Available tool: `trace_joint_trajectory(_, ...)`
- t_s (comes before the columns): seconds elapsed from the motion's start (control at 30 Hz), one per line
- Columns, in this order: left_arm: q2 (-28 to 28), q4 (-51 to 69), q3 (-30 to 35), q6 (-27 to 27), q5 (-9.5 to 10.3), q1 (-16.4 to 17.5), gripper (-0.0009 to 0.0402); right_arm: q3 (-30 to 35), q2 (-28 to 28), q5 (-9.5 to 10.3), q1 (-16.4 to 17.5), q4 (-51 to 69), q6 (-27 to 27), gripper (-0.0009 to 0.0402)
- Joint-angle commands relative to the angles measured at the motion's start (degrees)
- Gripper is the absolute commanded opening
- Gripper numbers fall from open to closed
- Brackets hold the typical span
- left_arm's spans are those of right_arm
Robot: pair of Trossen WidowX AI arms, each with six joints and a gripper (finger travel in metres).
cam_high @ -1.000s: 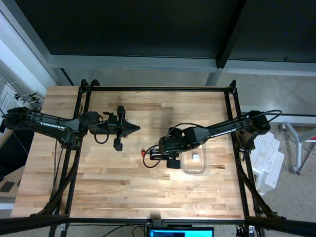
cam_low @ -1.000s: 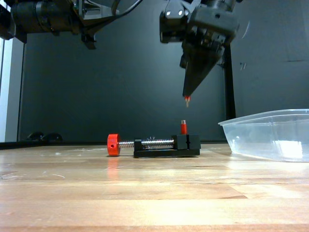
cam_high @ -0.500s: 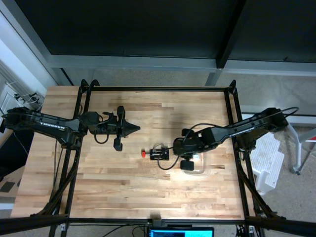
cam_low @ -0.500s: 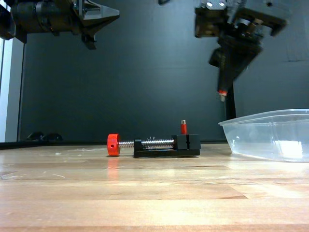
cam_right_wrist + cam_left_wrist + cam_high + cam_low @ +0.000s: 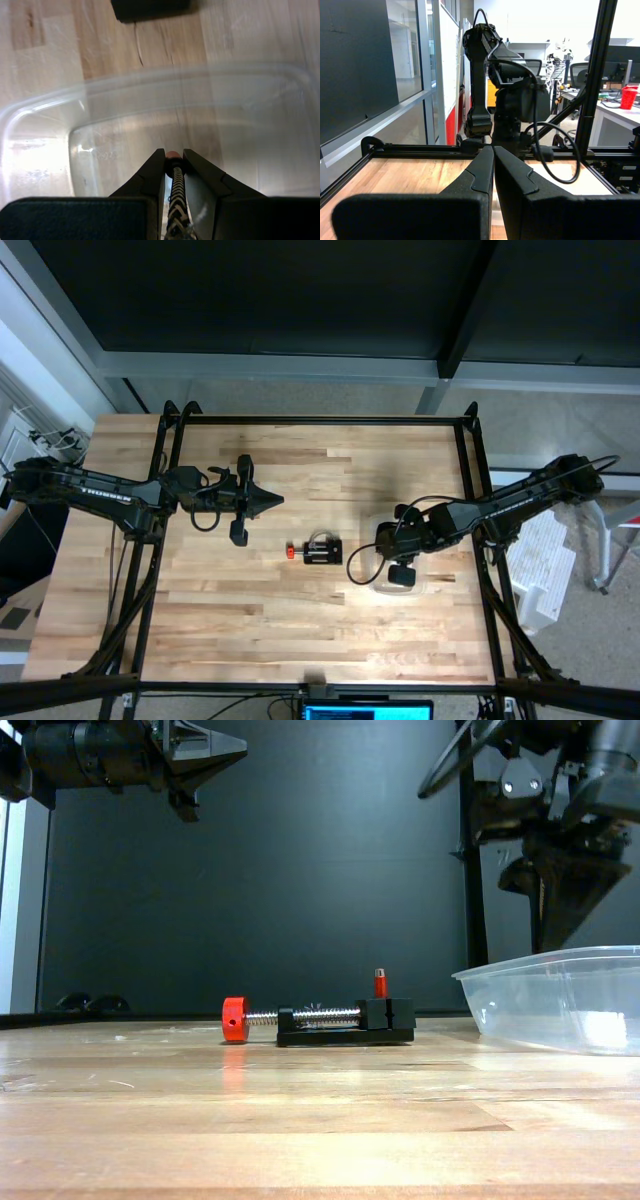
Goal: Remove the RCA connector from the receptacle and place in the container
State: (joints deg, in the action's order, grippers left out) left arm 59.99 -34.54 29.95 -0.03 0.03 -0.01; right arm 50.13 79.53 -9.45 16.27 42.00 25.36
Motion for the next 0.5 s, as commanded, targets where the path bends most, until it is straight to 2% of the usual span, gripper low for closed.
trace_joint_trajectory(0.03,0.00,-0.02,0.00,0.02,0.00,0.00,0.0000,-2.40,-0.50,-0.07,0.02,-2.93,1.38,0.0023)
trace_joint_trajectory(0.23,0.00,-0.02,0.00,0.02,0.00,0.00,0.0000,-4.42,-0.37,-0.04,0.02,-6.82,2.93,0.0078)
trace_joint_trajectory(0.5,0.00,-0.02,0.00,0.02,0.00,0.00,0.0000,-3.04,-0.81,0.52,0.11,-6.45,2.89,0.0143)
